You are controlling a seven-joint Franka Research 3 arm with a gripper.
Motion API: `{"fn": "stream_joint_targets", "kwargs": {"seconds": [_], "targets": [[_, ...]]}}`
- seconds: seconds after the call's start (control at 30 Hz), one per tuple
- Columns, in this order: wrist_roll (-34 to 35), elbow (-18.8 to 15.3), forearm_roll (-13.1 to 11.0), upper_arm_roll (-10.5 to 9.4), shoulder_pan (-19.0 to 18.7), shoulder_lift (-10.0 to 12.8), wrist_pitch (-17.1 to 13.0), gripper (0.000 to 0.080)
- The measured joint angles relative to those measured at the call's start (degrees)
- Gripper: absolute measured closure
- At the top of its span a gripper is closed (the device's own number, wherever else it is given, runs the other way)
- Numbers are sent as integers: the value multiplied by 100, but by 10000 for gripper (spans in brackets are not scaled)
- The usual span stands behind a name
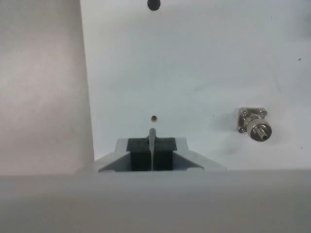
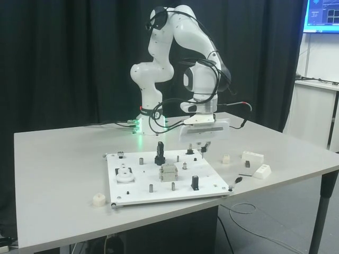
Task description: Place round peg 1.
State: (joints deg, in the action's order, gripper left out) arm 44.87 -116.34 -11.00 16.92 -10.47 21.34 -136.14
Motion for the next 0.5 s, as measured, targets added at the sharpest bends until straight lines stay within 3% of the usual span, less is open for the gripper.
{"fn": "stream_joint_targets", "kwargs": {"seconds": [0.5], "targets": [[-36, 0, 1, 12, 0, 39, -35, 786]]}}
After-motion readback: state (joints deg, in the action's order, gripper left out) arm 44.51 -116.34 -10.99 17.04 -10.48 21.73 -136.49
